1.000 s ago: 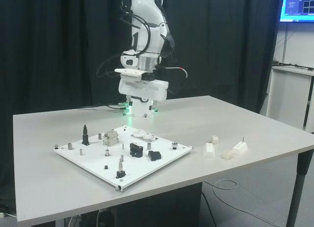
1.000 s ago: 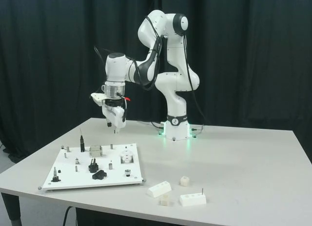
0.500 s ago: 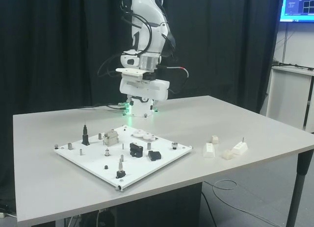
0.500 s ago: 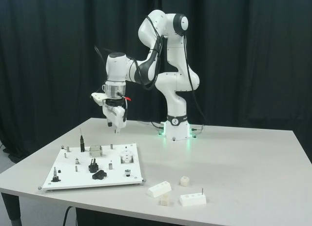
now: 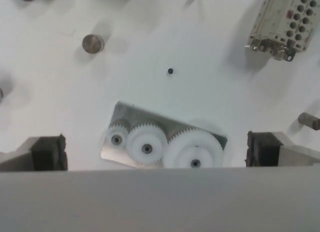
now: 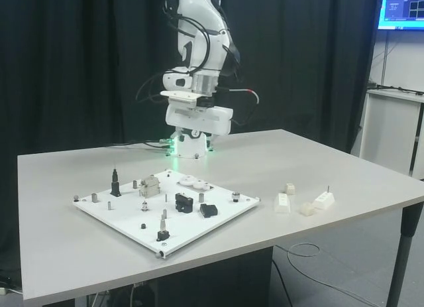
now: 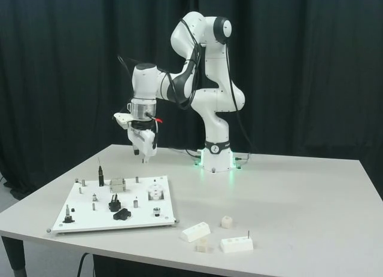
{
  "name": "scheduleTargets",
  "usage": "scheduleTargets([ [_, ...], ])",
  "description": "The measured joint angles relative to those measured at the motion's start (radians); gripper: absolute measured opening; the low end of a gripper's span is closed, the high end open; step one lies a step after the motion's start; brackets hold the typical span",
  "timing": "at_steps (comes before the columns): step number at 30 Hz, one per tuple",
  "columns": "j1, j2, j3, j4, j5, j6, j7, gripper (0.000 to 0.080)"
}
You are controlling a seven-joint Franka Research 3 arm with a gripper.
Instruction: Pick round peg 1.
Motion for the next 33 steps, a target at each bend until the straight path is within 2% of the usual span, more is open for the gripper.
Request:
scheduleTargets([
  [9,0.0,0.0,0.032,0.013,0.0,-0.016,0.048,0.08],
  [17,0.0,-0.004,0.076,0.018,0.008,-0.022,0.117,0.08],
  [33,0.006,-0.015,0.201,0.025,0.114,-0.024,0.202,0.08],
])
